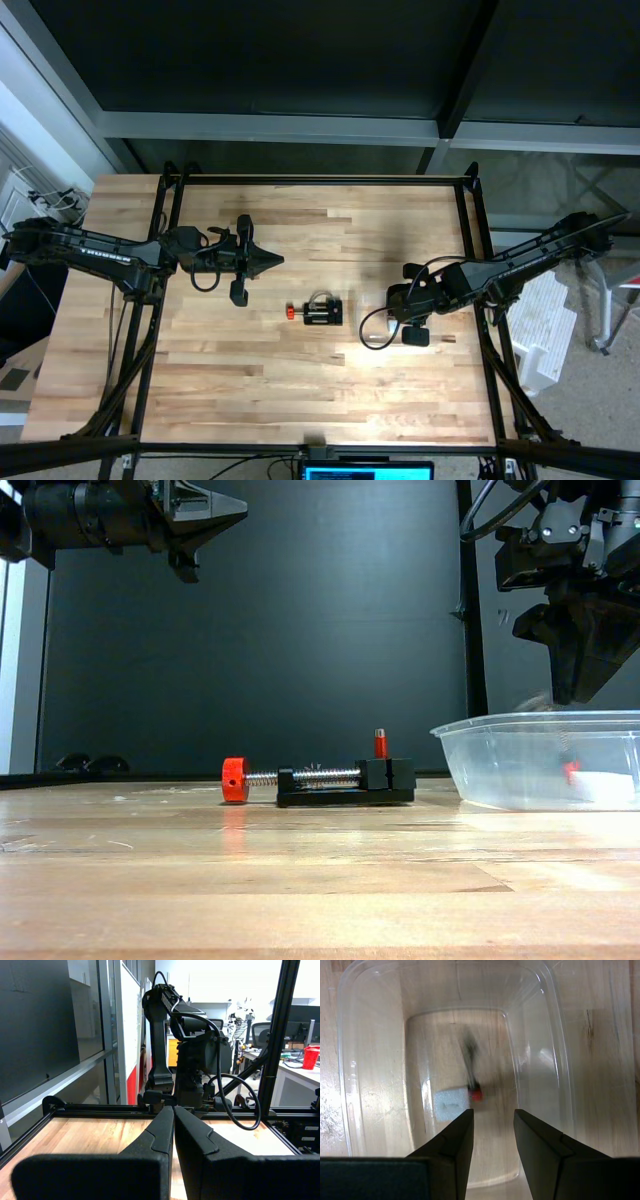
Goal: Remove the RCA connector from the receptacle and place in the container
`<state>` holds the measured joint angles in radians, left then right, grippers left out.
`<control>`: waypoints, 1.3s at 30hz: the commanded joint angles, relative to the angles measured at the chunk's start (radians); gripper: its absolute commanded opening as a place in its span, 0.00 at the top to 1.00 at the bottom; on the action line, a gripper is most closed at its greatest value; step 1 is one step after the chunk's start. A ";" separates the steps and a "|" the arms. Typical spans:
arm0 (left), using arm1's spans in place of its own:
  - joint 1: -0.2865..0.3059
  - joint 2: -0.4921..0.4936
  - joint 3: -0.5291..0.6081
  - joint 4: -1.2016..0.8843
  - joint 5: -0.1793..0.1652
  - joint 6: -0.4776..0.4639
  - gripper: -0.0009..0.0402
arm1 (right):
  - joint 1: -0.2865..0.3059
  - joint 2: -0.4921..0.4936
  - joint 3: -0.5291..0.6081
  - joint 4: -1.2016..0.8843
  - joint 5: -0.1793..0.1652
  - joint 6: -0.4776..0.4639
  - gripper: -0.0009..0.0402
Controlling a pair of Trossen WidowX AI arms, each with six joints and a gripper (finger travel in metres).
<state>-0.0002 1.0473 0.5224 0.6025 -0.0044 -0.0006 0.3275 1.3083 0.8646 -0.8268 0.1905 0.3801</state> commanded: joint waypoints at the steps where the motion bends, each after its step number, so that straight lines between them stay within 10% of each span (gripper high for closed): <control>1: 0.000 0.000 0.000 0.000 0.000 0.000 0.98 | 0.000 0.001 0.002 0.000 0.000 0.000 0.70; 13: 0.000 0.000 0.000 0.000 0.000 0.000 0.98 | -0.008 -0.010 0.029 0.001 -0.055 -0.039 0.76; 30: 0.000 0.000 0.000 0.000 0.000 0.000 0.98 | -0.255 -0.165 0.135 0.132 -0.062 -0.271 0.98; 39: 0.000 0.000 0.000 0.000 0.000 0.000 0.98 | -0.328 -0.191 0.101 0.470 -0.140 -0.362 0.98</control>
<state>-0.0002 1.0473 0.5228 0.6029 -0.0044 -0.0006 -0.0002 1.1172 0.9745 -0.4122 0.0551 0.0315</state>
